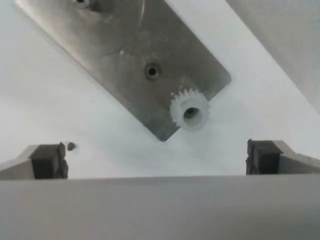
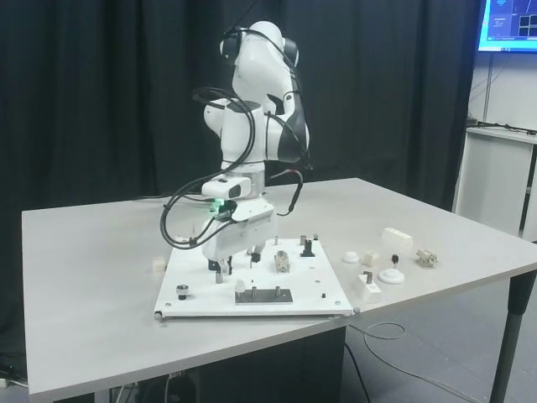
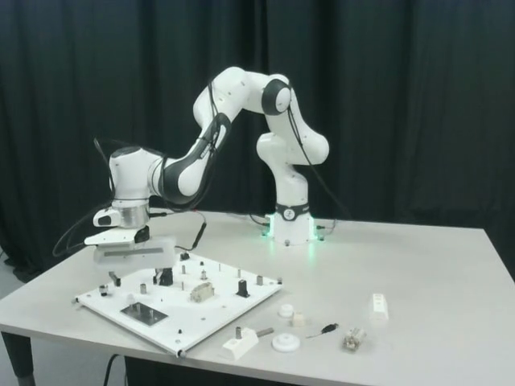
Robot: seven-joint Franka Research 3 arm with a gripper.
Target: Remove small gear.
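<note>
The small gear (image 1: 189, 110) is a white toothed wheel, plastic-looking, with a round dark bore through its raised hub. It stands on a peg near one corner of a grey metal plate (image 1: 125, 60); in the first room view it shows as a small white nub (image 2: 241, 287) at the near end of that plate (image 2: 270, 296). The plate is rectangular with a dull brushed surface, rounded corners and a dark round hole (image 1: 152, 71) just beside the gear. It lies flat on a smooth white assembly board (image 2: 294, 306), which carries several short black and metal posts and sits on the matte grey table (image 2: 92, 277).

The gripper (image 1: 156, 159) hangs above the board with its jaws wide apart and nothing between them; its fingers (image 1: 48, 161) are grey with blocky black ribbed pads, and the gear lies apart from both. The white arm (image 3: 201, 145) has glossy rounded shells. Small white parts (image 3: 286, 342) lie loose on the table beside the board.
</note>
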